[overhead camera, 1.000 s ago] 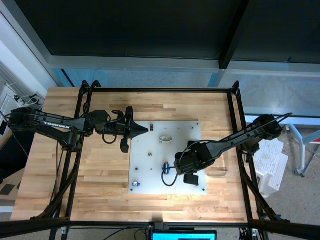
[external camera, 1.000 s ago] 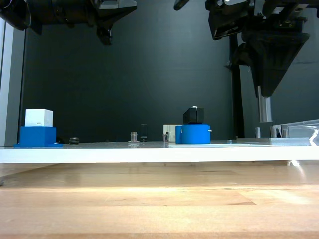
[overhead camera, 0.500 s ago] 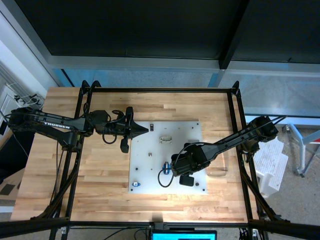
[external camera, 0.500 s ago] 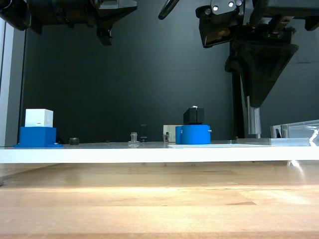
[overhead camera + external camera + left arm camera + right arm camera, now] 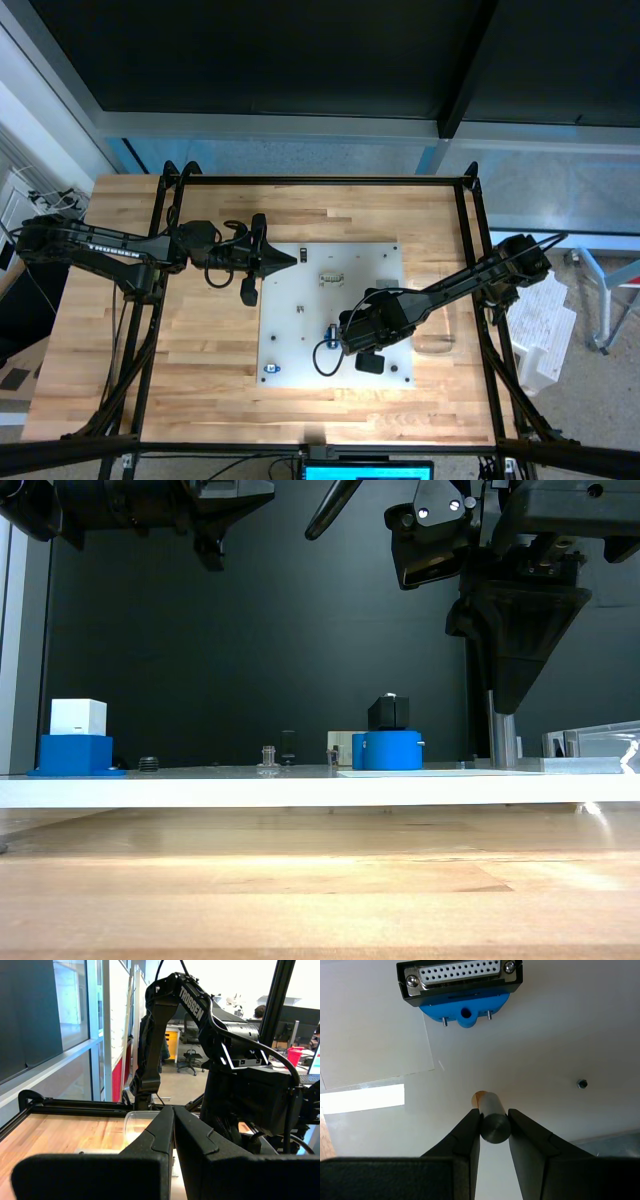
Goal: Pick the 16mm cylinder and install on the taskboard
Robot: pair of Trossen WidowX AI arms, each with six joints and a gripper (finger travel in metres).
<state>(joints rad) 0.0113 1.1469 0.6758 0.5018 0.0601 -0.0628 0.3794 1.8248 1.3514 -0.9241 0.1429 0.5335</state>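
Note:
In the right wrist view my right gripper (image 5: 493,1119) is shut on the 16mm cylinder (image 5: 493,1110), a silvery-grey round peg held upright over a beige-rimmed hole (image 5: 478,1096) in the white taskboard (image 5: 560,1030). In the low view the cylinder (image 5: 503,742) hangs from the right gripper with its lower end at about the board's surface (image 5: 200,785). From above, the right gripper (image 5: 352,337) sits over the board's (image 5: 300,340) middle. My left gripper (image 5: 173,1127) is shut on nothing and is parked at the board's far left corner (image 5: 288,258).
A blue connector mount with a D-sub socket (image 5: 461,990) lies just beyond the cylinder. A blue round part (image 5: 388,750) and a blue-and-white block (image 5: 77,740) stand on the board. A clear plastic tray (image 5: 597,737) is on the right.
My right gripper has moved left and down with the cylinder, bringing its lower end close to the board. The left arm has not moved.

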